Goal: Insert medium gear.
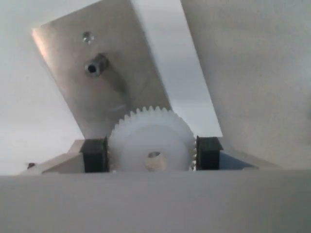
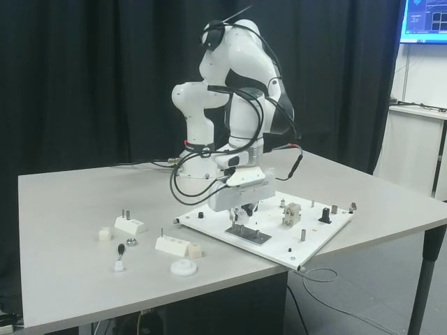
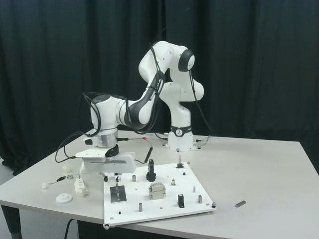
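Tool (image 1: 152, 154): black fingers clamped on white medium gear (image 1: 151, 141), held above grey metal plate (image 1: 104, 73) bearing peg (image 1: 95, 65).

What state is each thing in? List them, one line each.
medium gear: white, clamped between the black fingers, not yet on a peg.
gripper: shut on the gear, above the plate.
metal plate: flat on the white board, its peg bare.
peg: upright, nothing on it.
white board: flat on the grey table.
loose gear: flat on the table, off the board.
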### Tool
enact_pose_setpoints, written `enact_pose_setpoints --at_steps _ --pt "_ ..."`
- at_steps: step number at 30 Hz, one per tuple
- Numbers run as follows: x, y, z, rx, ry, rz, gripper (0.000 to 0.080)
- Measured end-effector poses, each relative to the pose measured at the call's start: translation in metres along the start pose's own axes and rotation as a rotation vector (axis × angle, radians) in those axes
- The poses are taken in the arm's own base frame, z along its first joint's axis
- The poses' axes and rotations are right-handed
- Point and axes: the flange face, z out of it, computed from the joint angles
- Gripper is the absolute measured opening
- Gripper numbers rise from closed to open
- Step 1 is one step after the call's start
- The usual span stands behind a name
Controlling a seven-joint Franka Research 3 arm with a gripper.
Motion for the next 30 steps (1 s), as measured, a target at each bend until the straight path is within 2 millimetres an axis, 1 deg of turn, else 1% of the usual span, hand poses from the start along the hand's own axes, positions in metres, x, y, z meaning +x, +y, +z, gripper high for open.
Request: enact_pose_setpoints --at_steps 6,14,22,30 --pt "-0.017 0.004 0.002 0.02 0.062 -0.004 0.039" --pt "-0.033 0.005 0.011 0.032 0.126 -0.022 0.039" --pt "-0.041 0.002 0.023 0.036 0.163 -0.037 0.039" --pt "-0.044 0.003 0.027 0.037 0.178 -0.046 0.039"
